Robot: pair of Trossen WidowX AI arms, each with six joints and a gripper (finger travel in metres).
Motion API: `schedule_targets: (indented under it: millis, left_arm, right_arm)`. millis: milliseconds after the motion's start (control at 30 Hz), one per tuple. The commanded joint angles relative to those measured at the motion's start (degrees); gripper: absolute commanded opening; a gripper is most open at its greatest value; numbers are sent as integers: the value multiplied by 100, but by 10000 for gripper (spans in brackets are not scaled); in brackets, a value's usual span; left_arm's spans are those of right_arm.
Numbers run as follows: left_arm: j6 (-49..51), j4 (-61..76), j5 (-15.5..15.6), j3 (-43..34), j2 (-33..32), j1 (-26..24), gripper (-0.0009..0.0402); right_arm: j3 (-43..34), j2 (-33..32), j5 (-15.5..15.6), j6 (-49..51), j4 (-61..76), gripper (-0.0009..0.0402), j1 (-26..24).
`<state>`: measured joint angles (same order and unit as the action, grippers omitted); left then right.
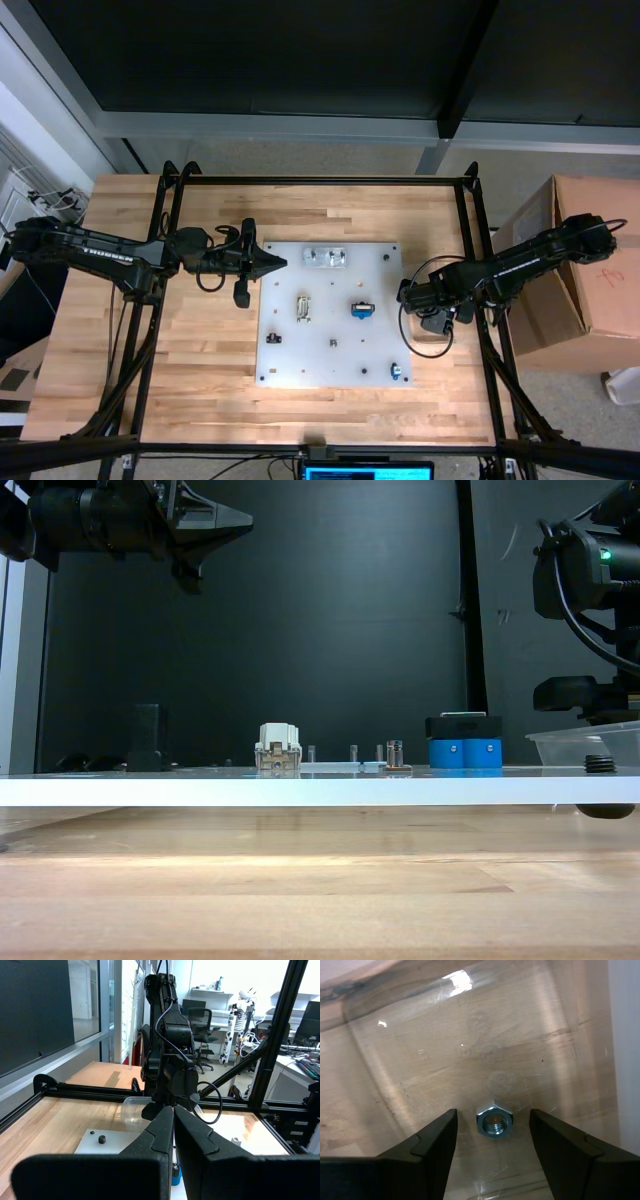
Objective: Pick the M12 nut and place it on its threads and fasten
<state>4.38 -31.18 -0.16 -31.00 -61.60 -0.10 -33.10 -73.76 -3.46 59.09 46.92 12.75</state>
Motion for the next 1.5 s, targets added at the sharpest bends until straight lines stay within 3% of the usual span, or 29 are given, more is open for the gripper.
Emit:
schedule_targets:
  millis: [33,367,767,1200,1500]
  left_arm:
    - [-2,0,-2,0,0,2,0]
    - [0,0,-2,0,0,2,0]
    - [-2,0,-2,0,0,2,0]
    - [0,0,-2,0,0,0,0]
    - [-2,0,-2,0,0,2,0]
  right_arm:
    - [-2,2,0,-4,-13,165,0]
    - [-2,2,4,-13,-7,85,4]
    - [-133,81,2,-181,164,25,31]
    - [-1471,-13,2,-304,1279,9,568]
    - [-2299,-730,2,-468,1342,9,1156]
